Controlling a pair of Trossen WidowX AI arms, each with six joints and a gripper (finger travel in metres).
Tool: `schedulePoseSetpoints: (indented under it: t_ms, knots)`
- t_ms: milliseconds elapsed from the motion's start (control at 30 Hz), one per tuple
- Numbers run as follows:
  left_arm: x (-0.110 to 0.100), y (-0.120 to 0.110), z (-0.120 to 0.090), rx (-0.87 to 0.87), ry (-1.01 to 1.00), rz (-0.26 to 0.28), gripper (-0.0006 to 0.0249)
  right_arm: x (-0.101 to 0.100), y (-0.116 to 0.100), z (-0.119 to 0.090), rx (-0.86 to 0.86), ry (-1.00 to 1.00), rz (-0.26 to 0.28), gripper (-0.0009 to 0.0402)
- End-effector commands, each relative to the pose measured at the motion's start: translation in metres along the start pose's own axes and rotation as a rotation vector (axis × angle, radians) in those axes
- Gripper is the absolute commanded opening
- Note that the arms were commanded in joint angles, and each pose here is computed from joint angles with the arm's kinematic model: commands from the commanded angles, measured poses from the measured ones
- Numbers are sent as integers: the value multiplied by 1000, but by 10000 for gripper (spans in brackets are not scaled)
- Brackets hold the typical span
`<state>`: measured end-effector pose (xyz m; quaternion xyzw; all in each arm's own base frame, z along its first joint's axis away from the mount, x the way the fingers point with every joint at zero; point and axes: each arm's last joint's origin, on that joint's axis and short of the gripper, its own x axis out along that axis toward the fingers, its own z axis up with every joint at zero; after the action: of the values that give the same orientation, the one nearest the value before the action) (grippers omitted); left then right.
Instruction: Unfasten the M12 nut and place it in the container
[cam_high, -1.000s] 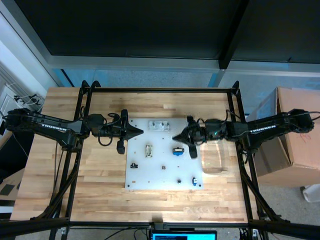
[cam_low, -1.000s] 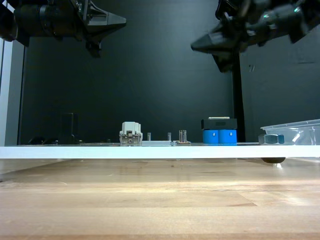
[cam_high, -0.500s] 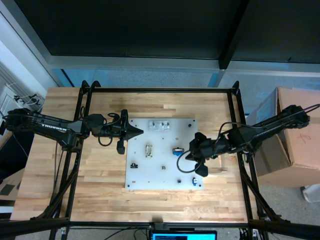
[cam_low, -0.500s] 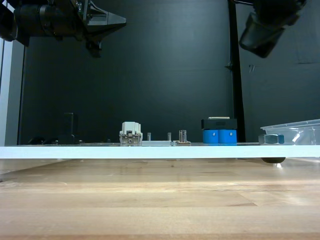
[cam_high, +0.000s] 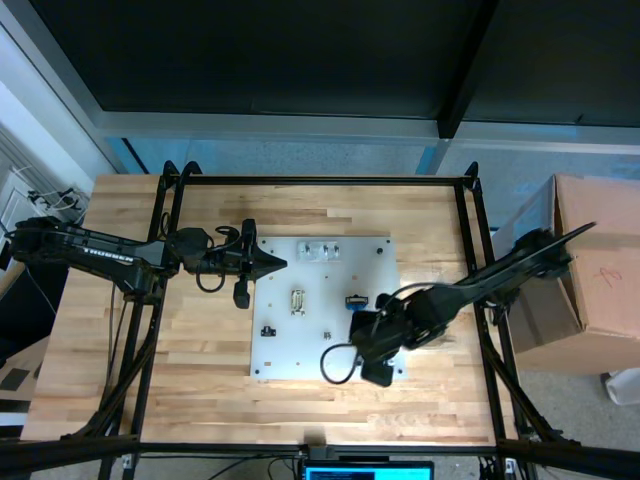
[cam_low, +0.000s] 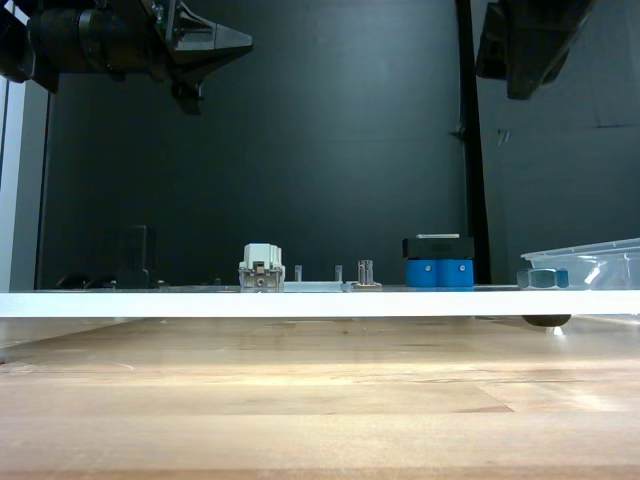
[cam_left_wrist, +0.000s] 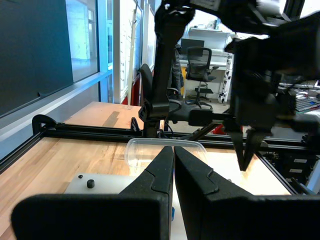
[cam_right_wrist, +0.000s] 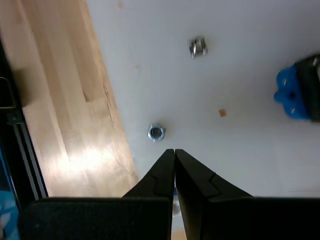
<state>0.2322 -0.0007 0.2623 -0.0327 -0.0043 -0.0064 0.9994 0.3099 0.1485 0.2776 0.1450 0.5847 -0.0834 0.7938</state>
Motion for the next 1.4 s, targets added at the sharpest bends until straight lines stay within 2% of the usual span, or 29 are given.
schedulePoseSetpoints:
  t_ms: [33,167,300,400,500,733,867,1067,1400]
  knots:
    - [0,0,0,0,0,0,0,3,11,11,46,65,-19,4]
    - [0,0,0,0,0,0,0,2,22,23,149,87,-33,34]
    - [0,0,0,0,0,0,0,0,30,32,224,98,-52,85]
    - [0,0,0,0,0,0,0,1,35,38,264,89,-46,126]
    - [0,0,0,0,0,0,0,0,39,41,302,83,-31,166]
    - [0,0,0,0,0,0,0,2,41,40,312,96,-45,235]
    - [0,0,0,0,0,0,0,4,40,39,315,101,-53,252]
    - [0,0,0,0,0,0,0,23,43,38,305,134,-97,264]
    - [0,0,0,0,0,0,0,47,42,31,288,168,-140,268]
